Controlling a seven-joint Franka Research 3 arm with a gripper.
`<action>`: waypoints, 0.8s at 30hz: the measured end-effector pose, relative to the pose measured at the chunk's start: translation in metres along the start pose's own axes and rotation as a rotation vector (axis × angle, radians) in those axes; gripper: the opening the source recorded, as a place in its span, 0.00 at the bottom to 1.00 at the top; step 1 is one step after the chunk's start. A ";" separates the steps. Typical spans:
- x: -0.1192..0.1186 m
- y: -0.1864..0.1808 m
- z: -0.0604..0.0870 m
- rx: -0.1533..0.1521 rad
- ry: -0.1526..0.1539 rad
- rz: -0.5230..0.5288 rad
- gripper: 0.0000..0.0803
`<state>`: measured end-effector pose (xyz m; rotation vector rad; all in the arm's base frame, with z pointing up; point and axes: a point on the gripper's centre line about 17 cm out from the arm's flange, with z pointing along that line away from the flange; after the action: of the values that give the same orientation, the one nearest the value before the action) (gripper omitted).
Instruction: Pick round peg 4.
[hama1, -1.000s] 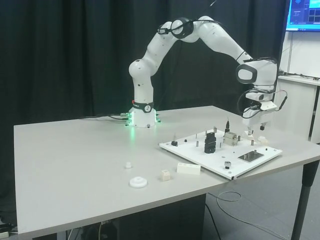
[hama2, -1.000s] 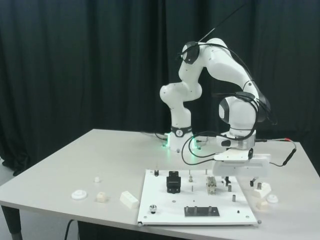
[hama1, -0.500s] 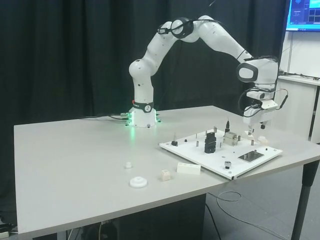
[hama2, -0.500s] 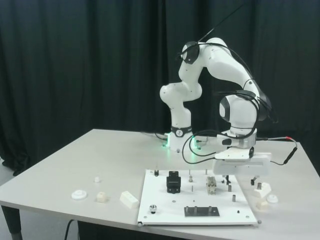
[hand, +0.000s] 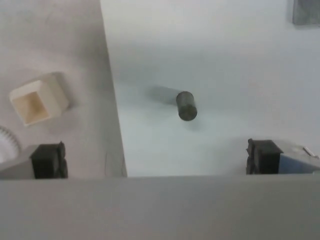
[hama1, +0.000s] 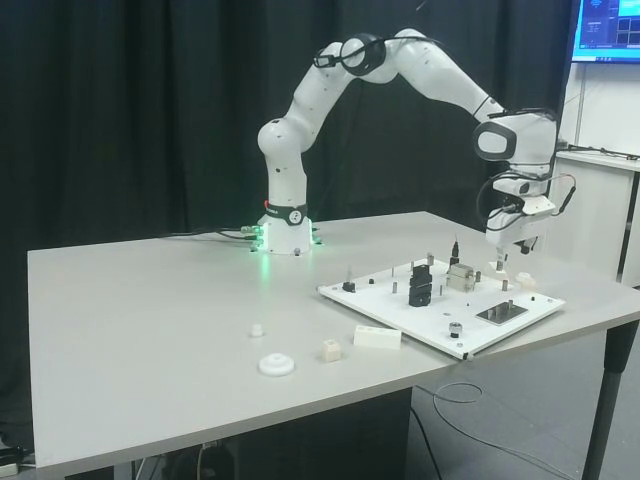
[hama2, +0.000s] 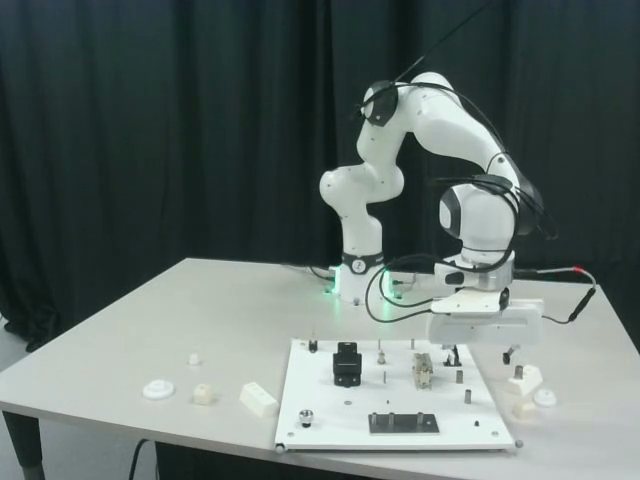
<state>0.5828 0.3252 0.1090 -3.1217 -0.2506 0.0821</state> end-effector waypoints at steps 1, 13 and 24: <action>0.000 0.000 -0.001 0.001 -0.001 0.001 1.00; -0.004 -0.008 -0.011 0.008 0.001 0.020 1.00; -0.019 -0.031 -0.007 0.004 -0.018 0.000 1.00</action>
<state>0.5598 0.3531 0.1176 -3.1178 -0.2509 0.1108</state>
